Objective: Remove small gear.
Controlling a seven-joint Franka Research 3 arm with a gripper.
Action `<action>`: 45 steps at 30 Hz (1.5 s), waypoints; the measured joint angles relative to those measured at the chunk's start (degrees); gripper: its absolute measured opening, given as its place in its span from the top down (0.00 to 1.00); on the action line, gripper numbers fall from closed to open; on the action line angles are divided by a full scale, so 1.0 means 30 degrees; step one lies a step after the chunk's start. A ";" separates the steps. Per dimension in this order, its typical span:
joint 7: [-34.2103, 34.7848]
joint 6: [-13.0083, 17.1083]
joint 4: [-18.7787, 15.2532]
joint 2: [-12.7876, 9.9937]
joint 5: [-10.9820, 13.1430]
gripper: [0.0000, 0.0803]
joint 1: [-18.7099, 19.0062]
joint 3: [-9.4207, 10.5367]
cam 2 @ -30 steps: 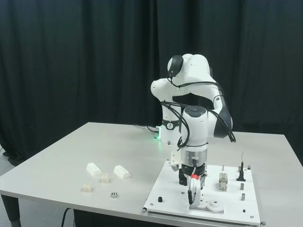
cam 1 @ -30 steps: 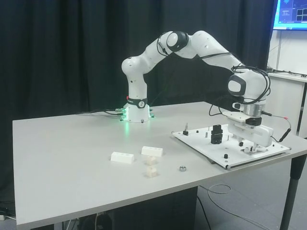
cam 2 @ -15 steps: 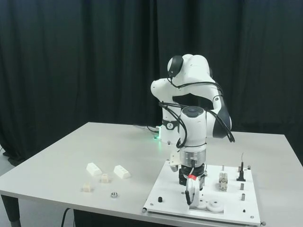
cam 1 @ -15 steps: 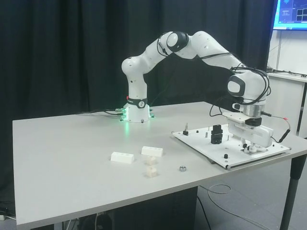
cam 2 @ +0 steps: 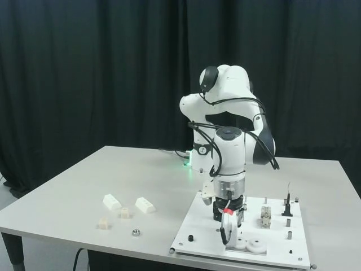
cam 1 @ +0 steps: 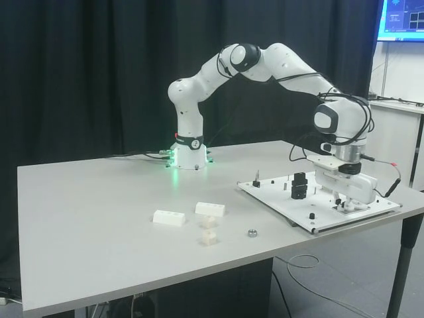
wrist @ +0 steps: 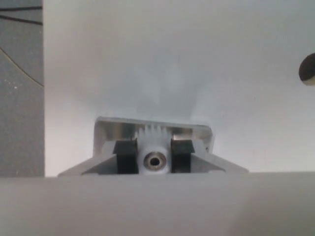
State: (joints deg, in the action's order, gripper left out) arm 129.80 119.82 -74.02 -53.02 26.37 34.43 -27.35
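Observation:
In the wrist view a small white gear point(wrist: 155, 140) with a round bore sits clamped between my two black fingertip pads point(wrist: 126, 153); my gripper point(wrist: 154, 156) is shut on it. Behind it a grey metal plate and the white board point(wrist: 172, 64) show. In the room views my gripper point(cam 1: 340, 197) point(cam 2: 228, 234) hangs just over the near right part of the white board point(cam 1: 291, 204) point(cam 2: 197, 226), and the held gear is hidden there by the fingers and the camera mount.
Two other white gears point(cam 2: 256, 246) lie on the board beside my gripper. Black and grey fixtures point(cam 1: 299, 185) point(cam 2: 264, 216) and pegs point(wrist: 307, 69) stand on the board. White blocks point(cam 1: 169, 217) point(cam 1: 210, 209) and a nut point(cam 1: 252, 232) lie on the grey table.
The wrist and gripper have risen a little above the board over the last second. The blocks and the nut have stayed put.

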 joint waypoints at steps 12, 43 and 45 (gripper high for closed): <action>-0.0028 -0.0013 -0.0002 -0.0081 -0.0024 0.83 0.0322 -0.0347; 0.1077 -0.0031 -0.0017 -0.0226 0.0070 0.83 0.0774 -0.0879; 0.1085 -0.0032 -0.0022 -0.0229 0.0105 0.83 0.0786 -0.0901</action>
State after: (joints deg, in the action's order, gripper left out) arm 133.05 119.73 -74.08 -53.70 26.69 36.79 -30.05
